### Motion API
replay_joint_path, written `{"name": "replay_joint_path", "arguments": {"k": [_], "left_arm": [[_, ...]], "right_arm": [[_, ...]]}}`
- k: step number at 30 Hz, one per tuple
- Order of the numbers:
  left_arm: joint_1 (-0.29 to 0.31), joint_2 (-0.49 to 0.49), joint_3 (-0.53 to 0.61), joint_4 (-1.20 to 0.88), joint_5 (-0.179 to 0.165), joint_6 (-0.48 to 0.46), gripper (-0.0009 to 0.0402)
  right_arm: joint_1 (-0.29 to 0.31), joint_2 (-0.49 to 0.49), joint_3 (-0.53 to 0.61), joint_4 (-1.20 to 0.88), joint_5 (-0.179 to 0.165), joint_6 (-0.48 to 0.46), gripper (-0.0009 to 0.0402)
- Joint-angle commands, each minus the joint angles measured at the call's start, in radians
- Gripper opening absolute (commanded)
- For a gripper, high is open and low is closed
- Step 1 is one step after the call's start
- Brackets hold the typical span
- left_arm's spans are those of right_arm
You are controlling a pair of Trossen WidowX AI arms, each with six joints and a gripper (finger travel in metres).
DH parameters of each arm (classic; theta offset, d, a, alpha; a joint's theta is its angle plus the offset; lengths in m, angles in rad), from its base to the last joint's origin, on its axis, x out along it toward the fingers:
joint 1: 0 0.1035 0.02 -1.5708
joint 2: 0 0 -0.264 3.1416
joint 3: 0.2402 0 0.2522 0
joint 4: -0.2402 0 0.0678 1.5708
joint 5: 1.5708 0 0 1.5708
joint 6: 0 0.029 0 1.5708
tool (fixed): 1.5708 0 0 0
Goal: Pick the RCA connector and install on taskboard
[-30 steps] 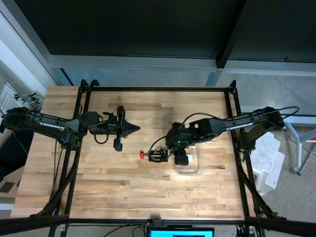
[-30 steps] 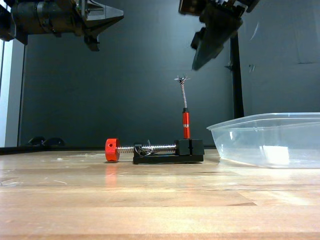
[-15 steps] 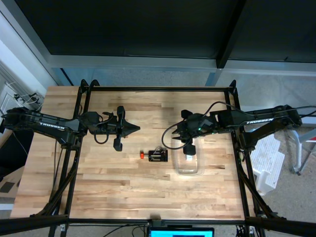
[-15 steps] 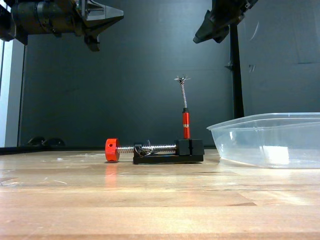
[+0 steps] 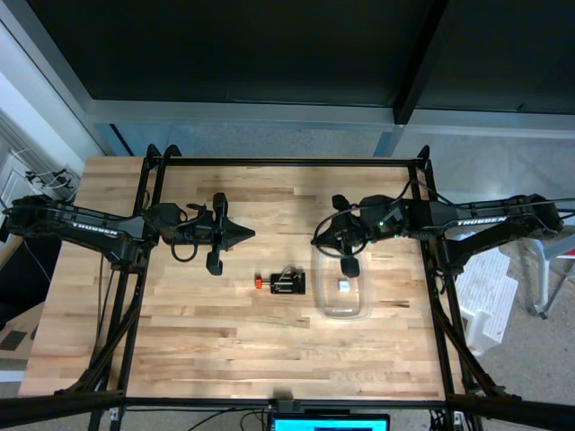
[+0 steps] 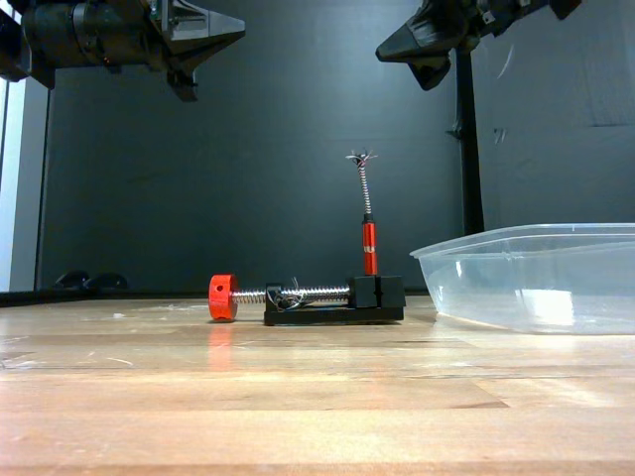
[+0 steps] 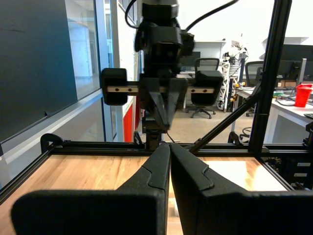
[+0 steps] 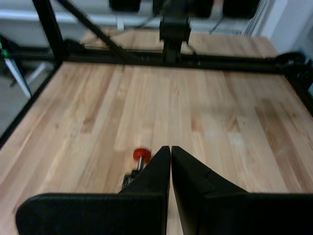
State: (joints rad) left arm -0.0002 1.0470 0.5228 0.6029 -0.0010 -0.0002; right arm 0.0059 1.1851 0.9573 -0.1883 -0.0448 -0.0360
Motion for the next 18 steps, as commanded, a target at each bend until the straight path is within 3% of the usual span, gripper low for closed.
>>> {"name": "replay_joint_path", "arguments": {"k": [1, 12, 15, 18], "left_arm": [[0.0, 0.0, 0.0, 0.0, 0.0, 0.0, 0.0], [0.0, 0.0, 0.0, 0.0, 0.0, 0.0, 0.0], [0.0, 0.0, 0.0, 0.0, 0.0, 0.0, 0.0], [0.0, 0.0, 0.0, 0.0, 0.0, 0.0, 0.0]], "right_arm": [[-0.01, -0.013, -0.034, 0.073, -0.004, 0.001, 0.0], [-0.023, -0.081, -0.166, 0.294, 0.001, 0.002, 0.0], [-0.024, -0.1, -0.198, 0.352, 0.026, 0.003, 0.0], [-0.024, -0.115, -0.229, 0.404, 0.026, 0.005, 0.0]]}}
